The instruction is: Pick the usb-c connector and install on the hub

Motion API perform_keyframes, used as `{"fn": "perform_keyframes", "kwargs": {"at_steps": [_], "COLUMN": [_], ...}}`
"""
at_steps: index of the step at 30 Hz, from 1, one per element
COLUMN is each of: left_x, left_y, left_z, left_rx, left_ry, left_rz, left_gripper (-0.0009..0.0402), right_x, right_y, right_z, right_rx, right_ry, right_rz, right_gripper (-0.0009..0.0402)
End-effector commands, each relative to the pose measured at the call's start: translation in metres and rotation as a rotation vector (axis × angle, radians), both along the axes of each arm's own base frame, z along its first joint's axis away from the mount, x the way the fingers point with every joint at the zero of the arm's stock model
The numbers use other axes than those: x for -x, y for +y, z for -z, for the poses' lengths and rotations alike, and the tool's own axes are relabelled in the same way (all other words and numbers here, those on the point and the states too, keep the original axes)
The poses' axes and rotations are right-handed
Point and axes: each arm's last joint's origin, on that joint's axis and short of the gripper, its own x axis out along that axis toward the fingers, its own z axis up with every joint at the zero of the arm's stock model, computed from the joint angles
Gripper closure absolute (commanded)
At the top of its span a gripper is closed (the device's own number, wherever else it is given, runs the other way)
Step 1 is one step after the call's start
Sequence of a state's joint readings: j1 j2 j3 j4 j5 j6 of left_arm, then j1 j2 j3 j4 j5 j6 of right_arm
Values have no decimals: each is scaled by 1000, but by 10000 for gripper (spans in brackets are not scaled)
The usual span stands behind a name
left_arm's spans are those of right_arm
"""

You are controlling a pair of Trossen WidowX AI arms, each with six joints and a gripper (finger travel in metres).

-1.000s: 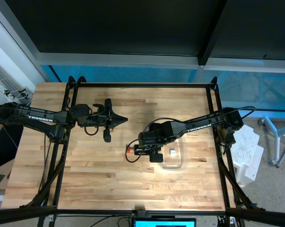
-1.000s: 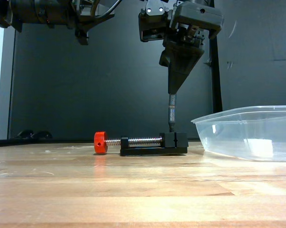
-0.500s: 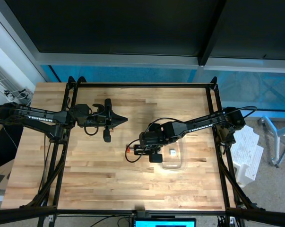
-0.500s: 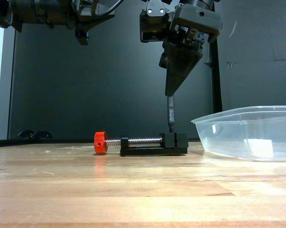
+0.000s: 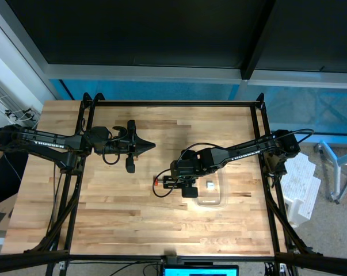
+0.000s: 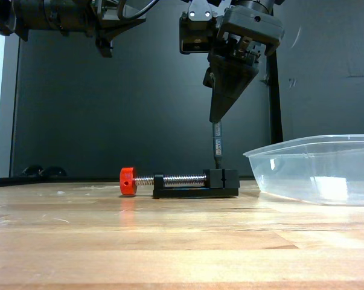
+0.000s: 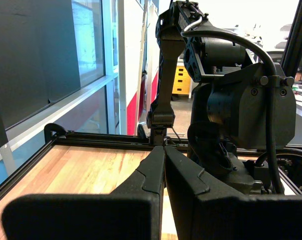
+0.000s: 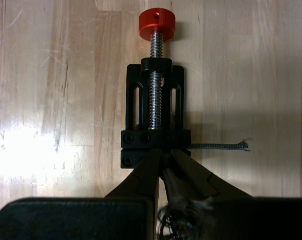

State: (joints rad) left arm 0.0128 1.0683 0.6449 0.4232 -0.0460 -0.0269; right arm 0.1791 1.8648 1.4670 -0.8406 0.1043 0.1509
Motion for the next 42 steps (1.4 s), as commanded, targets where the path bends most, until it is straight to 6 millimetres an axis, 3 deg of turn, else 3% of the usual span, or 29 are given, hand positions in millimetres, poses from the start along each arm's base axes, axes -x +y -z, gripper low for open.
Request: {"fn": "perform_keyframes", "kwargs": {"at_steps": [1,11,20,28,38,42], "left_x": [0,0,0,0,0,0], "left_y": [0,0,0,0,0,0], "left_z": [0,0,0,0,0,0], "left_rx": [0,0,0,0,0,0], "left_ry": [0,0,0,0,-2,0], "left_rz": [0,0,0,0,0,0], "left_gripper": [393,393,393,393,393,393], "right_x": [1,5,22,41,46,57], "right_y": [0,-1,-3,-7,-7,-12], "right_z": [1,-12,-39,-68,-71,-82], "right_rx": [1,-6,-15,-28,-34,-32], "right_ry": [8,-32,-59,-137,-141,-192], "right_rz": [-1,0,4,5,16,1], "right_gripper": [386,293,216,205,205,217]}}
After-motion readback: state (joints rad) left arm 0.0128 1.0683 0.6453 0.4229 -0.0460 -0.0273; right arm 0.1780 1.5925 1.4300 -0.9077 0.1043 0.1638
